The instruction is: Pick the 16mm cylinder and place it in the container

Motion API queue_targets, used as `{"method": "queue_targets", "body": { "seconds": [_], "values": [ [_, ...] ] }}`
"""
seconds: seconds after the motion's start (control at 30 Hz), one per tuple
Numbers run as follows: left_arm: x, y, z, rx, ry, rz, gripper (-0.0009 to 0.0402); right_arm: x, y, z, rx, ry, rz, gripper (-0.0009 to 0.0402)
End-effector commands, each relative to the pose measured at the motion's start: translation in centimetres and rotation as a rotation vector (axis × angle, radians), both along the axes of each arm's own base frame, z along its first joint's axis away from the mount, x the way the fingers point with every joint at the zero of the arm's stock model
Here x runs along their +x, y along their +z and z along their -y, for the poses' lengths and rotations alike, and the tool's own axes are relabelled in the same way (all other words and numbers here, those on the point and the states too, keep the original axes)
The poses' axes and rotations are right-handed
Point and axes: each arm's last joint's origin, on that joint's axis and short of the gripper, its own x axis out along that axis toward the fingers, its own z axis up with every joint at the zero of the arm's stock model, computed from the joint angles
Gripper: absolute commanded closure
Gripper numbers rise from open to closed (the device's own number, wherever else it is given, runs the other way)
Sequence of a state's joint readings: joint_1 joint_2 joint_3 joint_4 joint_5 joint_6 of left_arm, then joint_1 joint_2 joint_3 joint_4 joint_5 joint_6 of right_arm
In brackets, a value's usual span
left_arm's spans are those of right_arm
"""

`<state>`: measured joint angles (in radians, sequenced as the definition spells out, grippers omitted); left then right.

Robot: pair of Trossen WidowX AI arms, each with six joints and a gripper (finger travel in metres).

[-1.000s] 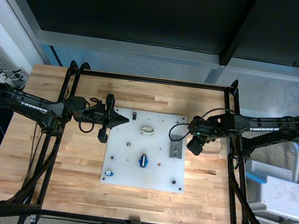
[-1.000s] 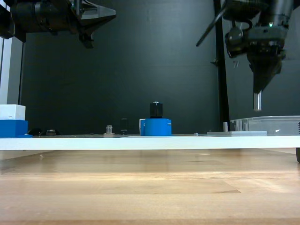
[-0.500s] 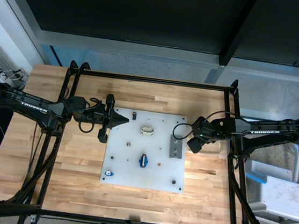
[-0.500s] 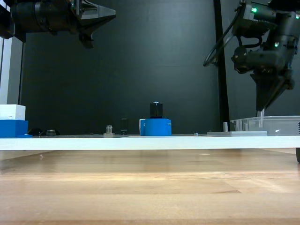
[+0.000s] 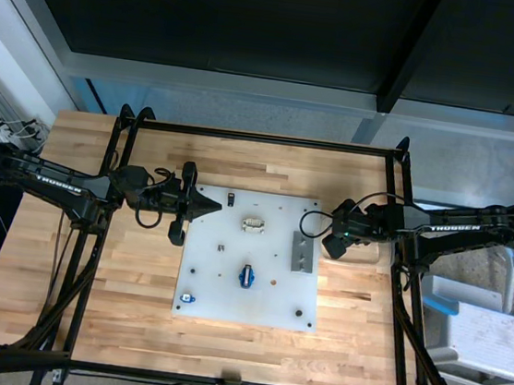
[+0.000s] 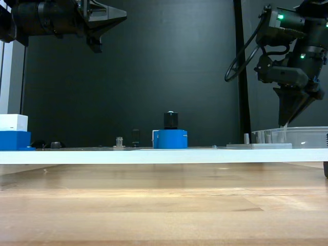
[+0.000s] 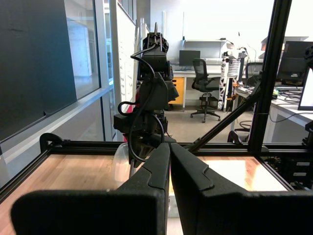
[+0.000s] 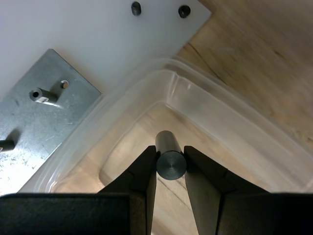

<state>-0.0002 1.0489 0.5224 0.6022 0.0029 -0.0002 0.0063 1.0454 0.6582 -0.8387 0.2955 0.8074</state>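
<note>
One short silvery-grey metal cylinder (image 8: 170,164) stands clamped between the two dark fingers (image 8: 141,178) of the right end effector (image 6: 285,122), its round end face towards the wrist camera. The peg hangs inside the outline of the low open plastic container (image 8: 239,125), close to the corner that lies nearest the grey rectangular metal plate (image 8: 46,122). Whether its lower end touches the container floor cannot be told. At table height the tips of the right end effector point downward and reach the container's rim, with the peg dim behind the translucent wall. From above, the container shows beige-tan against the wooden table (image 5: 132,313), just off the right edge of the white square board (image 5: 227,296) and just beside the metal plate. A blue connector with a dark top (image 6: 169,137) stands near the board's middle, well apart from the container. The left end effector (image 7: 169,146) hovers high over the board's left edge, its fingers pressed together on nothing and pointing inward across the board.
</note>
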Motion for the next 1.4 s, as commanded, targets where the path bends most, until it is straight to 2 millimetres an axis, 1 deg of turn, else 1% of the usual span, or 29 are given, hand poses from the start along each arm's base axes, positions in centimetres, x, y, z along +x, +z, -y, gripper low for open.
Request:
{"method": "queue_targets", "body": {
  "seconds": [0.03, 0.23, 0.33, 0.57, 0.67, 1.03, 1.4],
  "values": [
    [0.00, 0.02, 0.00, 0.000, 0.000, 0.001, 0.0393, -0.12, -0.36, -0.01, 0.004, -0.014, -0.006, 0.0389],
    [0.00, 0.02, 0.00, 0.000, 0.000, 0.001, 0.0393, -0.22, -0.98, 0.01, -0.002, -0.022, -0.002, 0.0389],
    [0.00, 0.02, -0.01, 0.000, 0.000, 0.001, 0.0393, -0.22, -1.01, 0.13, -0.044, -0.038, 0.002, 0.0389],
    [0.00, 0.02, 0.00, 0.000, 0.000, 0.001, 0.0393, -0.27, -1.18, 0.13, -0.044, -0.037, -0.002, 0.0384],
    [0.00, 0.02, -0.01, 0.000, 0.000, 0.001, 0.0393, -0.30, -1.21, 0.13, -0.044, -0.032, -0.006, 0.0368],
    [0.00, 0.02, 0.00, 0.000, 0.000, 0.001, 0.0393, -0.29, -1.21, 0.08, -0.044, -0.030, -0.005, 0.0289],
    [0.00, 0.02, 0.00, 0.000, 0.000, 0.001, 0.0393, -0.27, -1.20, 0.01, -0.034, -0.027, -0.003, 0.0246]
  ]
}}
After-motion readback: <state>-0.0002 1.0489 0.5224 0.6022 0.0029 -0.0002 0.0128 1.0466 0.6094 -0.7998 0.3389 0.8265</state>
